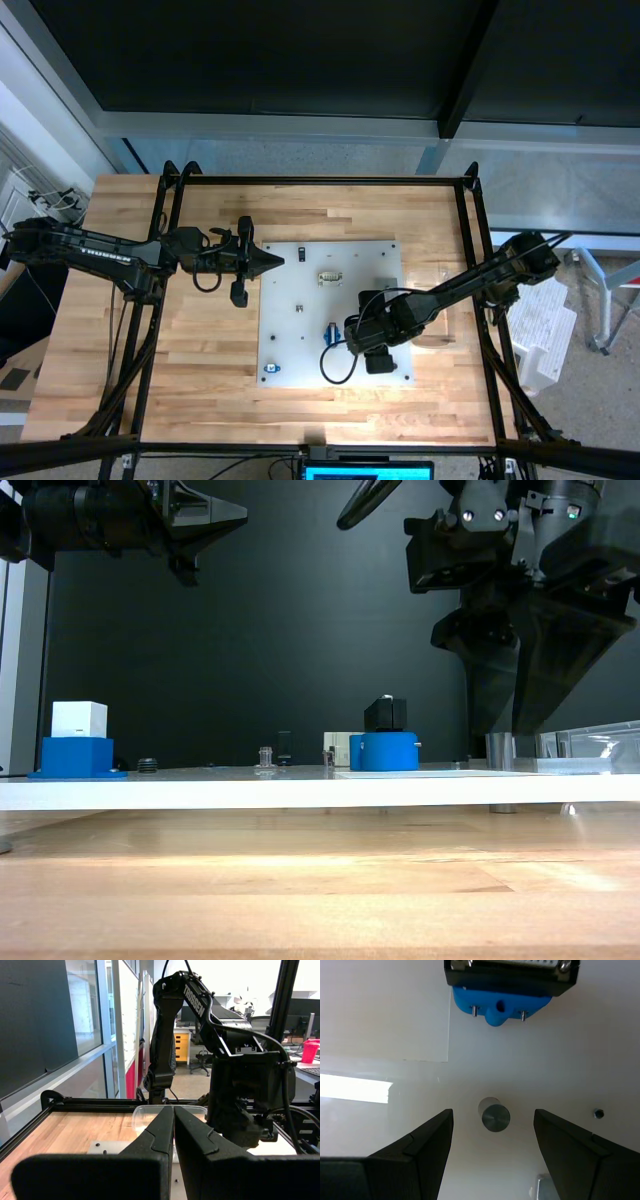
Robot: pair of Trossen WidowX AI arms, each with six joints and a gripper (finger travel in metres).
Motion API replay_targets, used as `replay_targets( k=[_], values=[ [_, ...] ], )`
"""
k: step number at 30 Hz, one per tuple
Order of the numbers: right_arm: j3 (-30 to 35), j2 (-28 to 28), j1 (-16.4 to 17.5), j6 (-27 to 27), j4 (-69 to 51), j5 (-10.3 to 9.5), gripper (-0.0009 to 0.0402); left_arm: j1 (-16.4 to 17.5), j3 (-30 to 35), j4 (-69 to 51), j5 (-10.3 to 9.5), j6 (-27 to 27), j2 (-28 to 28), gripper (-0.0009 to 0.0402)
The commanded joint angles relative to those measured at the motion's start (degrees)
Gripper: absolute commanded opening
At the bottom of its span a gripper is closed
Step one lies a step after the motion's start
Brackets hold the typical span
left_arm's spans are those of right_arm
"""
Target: Remove the 16mm cylinder and place in the container
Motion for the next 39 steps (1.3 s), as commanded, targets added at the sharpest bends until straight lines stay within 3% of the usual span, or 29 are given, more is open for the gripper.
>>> replay_targets(
  k=[1,18,39],
  values=[
    [-0.02,0.59,0.0,-0.07,0.48,0.02,0.0224,0.02,0.0,0.02,0.0,0.0,0.02,0.0],
    [-0.22,1.9,0.0,-0.04,1.49,-0.02,0.0217,0.0,0.0,0.02,0.0,0.02,0.02,0.0],
    [-0.24,1.9,-0.09,-0.11,1.38,-0.02,0.0056,0.02,0.0,0.02,0.0,0.0,0.02,0.0]
  ],
)
